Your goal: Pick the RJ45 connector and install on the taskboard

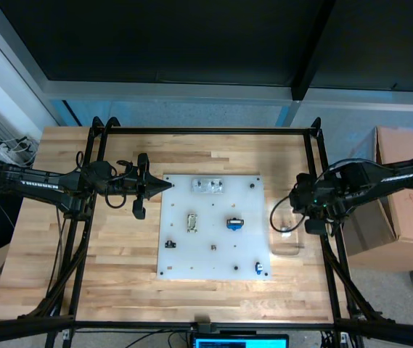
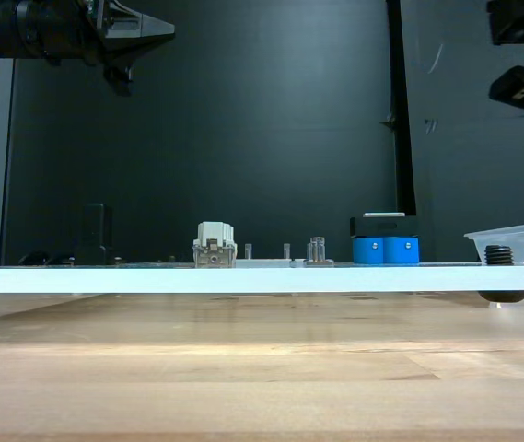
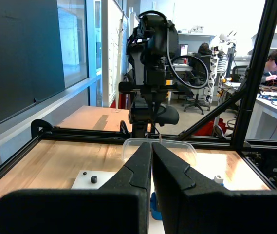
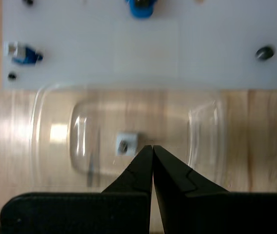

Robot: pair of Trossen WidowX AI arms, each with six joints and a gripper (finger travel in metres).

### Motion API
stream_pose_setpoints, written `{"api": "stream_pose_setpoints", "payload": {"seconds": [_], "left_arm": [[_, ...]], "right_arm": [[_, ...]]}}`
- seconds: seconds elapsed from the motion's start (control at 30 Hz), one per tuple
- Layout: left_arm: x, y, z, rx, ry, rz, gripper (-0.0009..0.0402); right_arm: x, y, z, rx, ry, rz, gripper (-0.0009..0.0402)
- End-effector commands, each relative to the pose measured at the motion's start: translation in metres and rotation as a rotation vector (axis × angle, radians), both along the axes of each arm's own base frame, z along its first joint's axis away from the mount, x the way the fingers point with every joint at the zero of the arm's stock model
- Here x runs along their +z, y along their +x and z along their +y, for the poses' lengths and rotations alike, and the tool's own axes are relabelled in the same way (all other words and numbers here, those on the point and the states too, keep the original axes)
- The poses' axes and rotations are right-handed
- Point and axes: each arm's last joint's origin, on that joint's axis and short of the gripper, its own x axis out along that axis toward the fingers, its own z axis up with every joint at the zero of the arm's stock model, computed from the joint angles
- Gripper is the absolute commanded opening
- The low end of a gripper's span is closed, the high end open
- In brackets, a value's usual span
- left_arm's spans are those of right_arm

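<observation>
The RJ45 connector [image 4: 126, 144] is a small pale block lying free inside a clear plastic tray [image 4: 206, 122], off the right edge of the white taskboard [image 1: 213, 246]. In the high view it shows as a pale speck [image 1: 286, 230] in that tray [image 1: 287, 250]. My right gripper [image 4: 153, 146] hangs above the tray, shut and holding nothing, with its tips just beside the connector. My left gripper [image 1: 168, 186] hovers at the board's left edge, pointing right. It is shut and empty [image 3: 151, 145], well above the table [image 2: 169, 32].
On the board sit a grey socket [image 1: 191, 222], a blue fixture [image 1: 235, 223], a small blue part [image 1: 260, 270] and a metal bracket [image 1: 210, 185]. A black frame [image 1: 206, 130] rings the wooden table. A cardboard box [image 1: 402, 196] stands at the right.
</observation>
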Motion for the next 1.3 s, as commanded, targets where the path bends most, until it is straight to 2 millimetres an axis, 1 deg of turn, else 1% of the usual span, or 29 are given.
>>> {"api": "stream_pose_setpoints", "payload": {"seconds": [0.03, 0.43, 0.53, 0.7, 0.87, 1.0, 1.3], "left_arm": [[0.0, 0.0, 0.0, 0.0, 0.0, 0.0, 0.0], [0.0, 0.0, 0.0, 0.0, 0.0, 0.0, 0.0], [0.0, 0.0, 0.0, 0.0, 0.0, 0.0, 0.0], [0.0, 0.0, 0.0, 0.0, 0.0, 0.0, 0.0], [0.0, 0.0, 0.0, 0.0, 0.0, 0.0, 0.0], [0.0, 0.0, 0.0, 0.0, 0.0, 0.0, 0.0], [0.0, 0.0, 0.0, -0.001, 0.0, 0.0, 0.0]], "right_arm": [[-0.002, -0.004, 0.003, -0.018, 0.009, 0.041, 0.0], [-0.006, -0.006, 0.004, -0.057, 0.035, 0.081, 0.0004], [-0.01, -0.006, 0.005, -0.088, 0.053, 0.101, 0.003], [-0.019, -0.006, 0.007, -0.123, 0.055, 0.136, 0.0096], [-0.033, -0.006, 0.009, -0.127, 0.04, 0.184, 0.0144], [-0.043, -0.001, 0.011, -0.143, 0.034, 0.21, 0.016], [-0.06, 0.019, 0.02, -0.131, 0.018, 0.207, 0.0161]]}}
